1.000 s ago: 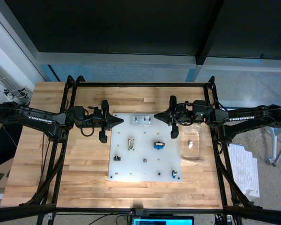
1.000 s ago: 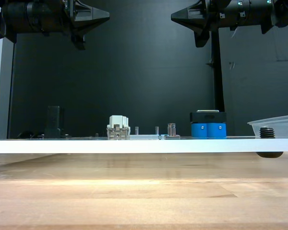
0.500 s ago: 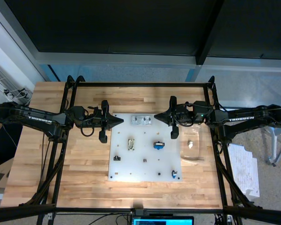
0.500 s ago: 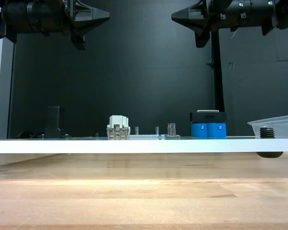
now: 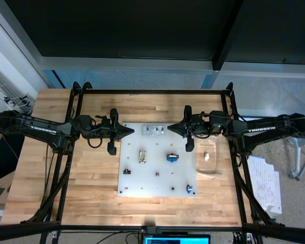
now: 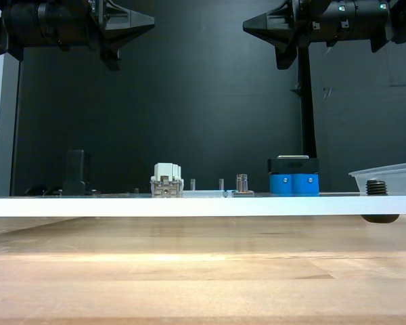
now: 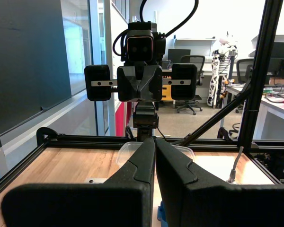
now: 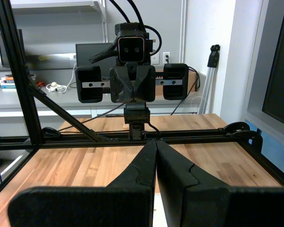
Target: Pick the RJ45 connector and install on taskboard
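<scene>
High view: cannot place connector, on block (image 5: 207, 156) in tray (image 5: 199, 166) or in jack (image 5: 189, 189), either spot nearward of right gripper (image 5: 169, 127), closer than left gripper (image 5: 133, 131); jaws together on both, parked high over board's (image 5: 142, 183) far edge.

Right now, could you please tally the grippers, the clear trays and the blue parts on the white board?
Grippers: 2, left gripper raised by the far left corner of the white board, right gripper raised toward its far right, both shut.
Trays: 1, the clear tray.
Blue parts on the board: 2, blue block and blue jack.
Total: 5.
</scene>
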